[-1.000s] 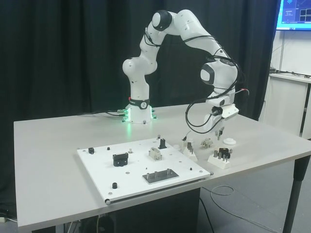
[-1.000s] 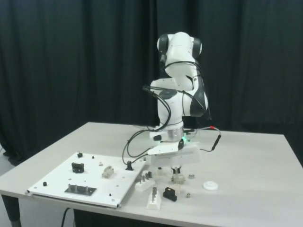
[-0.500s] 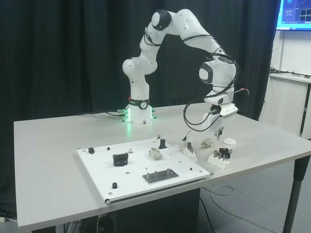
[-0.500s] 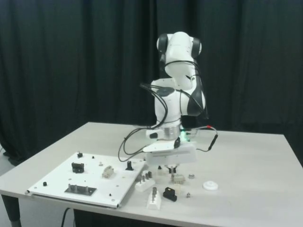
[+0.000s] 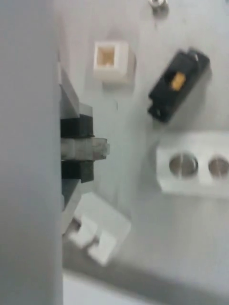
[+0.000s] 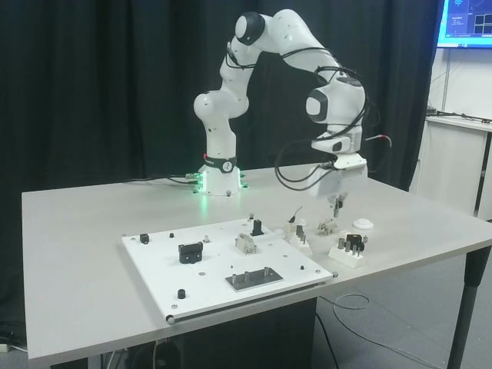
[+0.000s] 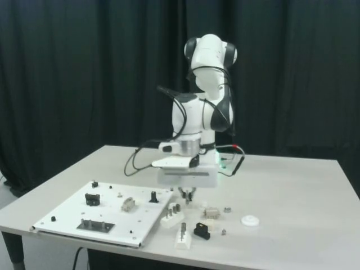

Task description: Insert Ethernet.

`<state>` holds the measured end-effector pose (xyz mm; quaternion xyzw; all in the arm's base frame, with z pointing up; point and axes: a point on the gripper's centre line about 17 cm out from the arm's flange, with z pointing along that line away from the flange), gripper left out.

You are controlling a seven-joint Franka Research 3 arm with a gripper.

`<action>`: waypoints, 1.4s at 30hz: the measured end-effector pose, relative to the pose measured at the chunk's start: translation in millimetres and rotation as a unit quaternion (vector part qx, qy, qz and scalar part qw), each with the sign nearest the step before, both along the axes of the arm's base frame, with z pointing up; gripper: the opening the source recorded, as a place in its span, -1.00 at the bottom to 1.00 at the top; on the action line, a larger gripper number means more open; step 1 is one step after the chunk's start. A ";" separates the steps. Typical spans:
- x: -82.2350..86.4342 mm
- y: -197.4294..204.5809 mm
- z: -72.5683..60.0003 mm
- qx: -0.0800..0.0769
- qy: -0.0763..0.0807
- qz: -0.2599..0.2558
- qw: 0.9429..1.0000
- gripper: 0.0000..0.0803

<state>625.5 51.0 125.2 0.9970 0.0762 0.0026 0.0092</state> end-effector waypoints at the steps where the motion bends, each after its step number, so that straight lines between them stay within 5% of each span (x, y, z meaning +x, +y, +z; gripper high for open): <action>1: 1.3 -4.6 2.7 -0.003 -0.002 -0.002 1.000 -0.76; 21: 11.9 -134.3 50.9 -0.068 -0.025 -0.044 0.996 -0.76; 42: -18.9 -253.2 67.6 -0.073 -0.014 -0.102 0.992 -0.76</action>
